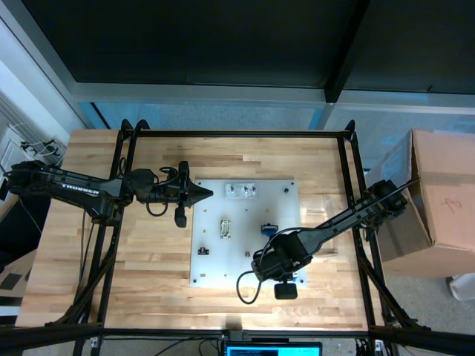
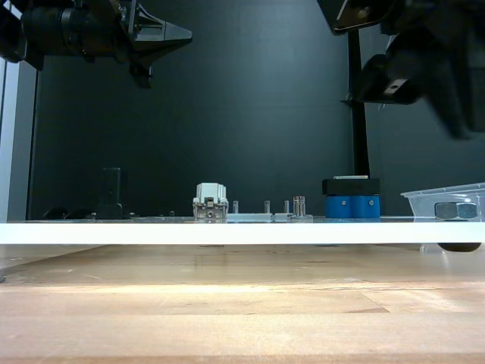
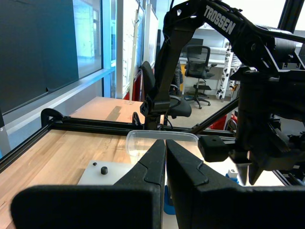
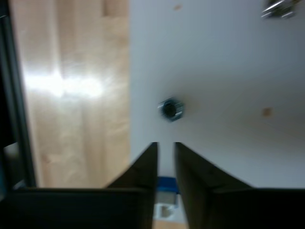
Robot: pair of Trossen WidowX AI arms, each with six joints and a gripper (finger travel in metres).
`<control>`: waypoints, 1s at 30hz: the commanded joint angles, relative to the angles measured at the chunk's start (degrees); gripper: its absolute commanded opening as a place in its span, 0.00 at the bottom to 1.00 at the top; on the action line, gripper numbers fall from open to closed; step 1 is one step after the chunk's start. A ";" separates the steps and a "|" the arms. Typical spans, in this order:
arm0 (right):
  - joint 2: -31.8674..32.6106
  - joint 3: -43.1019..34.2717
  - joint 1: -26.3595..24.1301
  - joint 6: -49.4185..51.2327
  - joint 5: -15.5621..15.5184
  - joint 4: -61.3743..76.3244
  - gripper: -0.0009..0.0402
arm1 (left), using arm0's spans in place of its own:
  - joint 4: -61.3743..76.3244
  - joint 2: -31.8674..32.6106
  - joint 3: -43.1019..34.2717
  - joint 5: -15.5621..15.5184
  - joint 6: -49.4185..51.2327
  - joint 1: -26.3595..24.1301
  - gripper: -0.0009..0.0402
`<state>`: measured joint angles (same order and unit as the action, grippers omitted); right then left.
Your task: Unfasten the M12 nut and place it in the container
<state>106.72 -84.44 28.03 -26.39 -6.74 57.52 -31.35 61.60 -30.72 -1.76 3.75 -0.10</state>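
Though the pale wooden table (image 1: 148,297) and the flat white board (image 1: 223,271) on it are broad, the step in hand, gripping the nut to unscrew it, turns on a small alignment. The right gripper (image 4: 165,150) hangs over the board's near right part. Its fingers (image 4: 143,167) are drawn almost together, with a thin gap and nothing pinched. The left gripper (image 3: 165,157) hovers high over the board's left edge, fingers pressed together, well apart from the work. The small silver hex nut (image 4: 170,109) lies on the board just beyond the right fingertips, dark centre showing (apparently on its stud, not in the tray). I judge the fingers should spread, come down squarely over the nut's flats, close, then turn.

For room, the clear plastic tray (image 2: 424,199) stands near the board's right side, a short carry. The board's edge runs close beside the nut, and a blue block (image 2: 351,206) stands nearby, so a straight lift before any sideways travel seems wise.
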 commanded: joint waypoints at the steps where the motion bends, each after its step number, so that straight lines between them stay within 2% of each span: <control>1: -0.02 0.98 0.07 -1.27 -0.87 -2.01 0.04 | -0.02 0.00 0.00 0.02 0.00 0.02 0.02; 5: 0.76 2.60 0.02 -2.14 -2.56 -5.25 0.02 | -0.02 0.00 0.00 0.02 0.00 0.02 0.02; 19: 5.18 3.45 0.02 -1.18 -2.12 -7.34 0.02 | -0.02 0.00 0.00 0.04 0.00 0.00 0.02; 27: 5.44 3.98 -0.04 -0.76 -1.86 -8.13 0.02 | -0.02 0.00 0.00 0.02 0.00 0.00 0.02; 28: 5.33 3.96 -0.04 -0.76 -1.46 -7.80 0.02 | -0.02 0.00 0.00 0.02 0.00 0.02 0.02; 29: 5.14 3.93 -0.04 -0.85 0.50 -6.97 0.02 | -0.02 0.00 0.00 0.04 0.00 0.02 0.02; 30: 5.09 3.67 -0.04 -1.68 4.02 -5.44 0.02 | -0.02 0.00 0.00 0.02 0.00 0.02 0.02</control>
<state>112.09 -80.47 27.94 -27.24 -7.01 50.09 -31.35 61.60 -30.70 -1.74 3.75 -0.10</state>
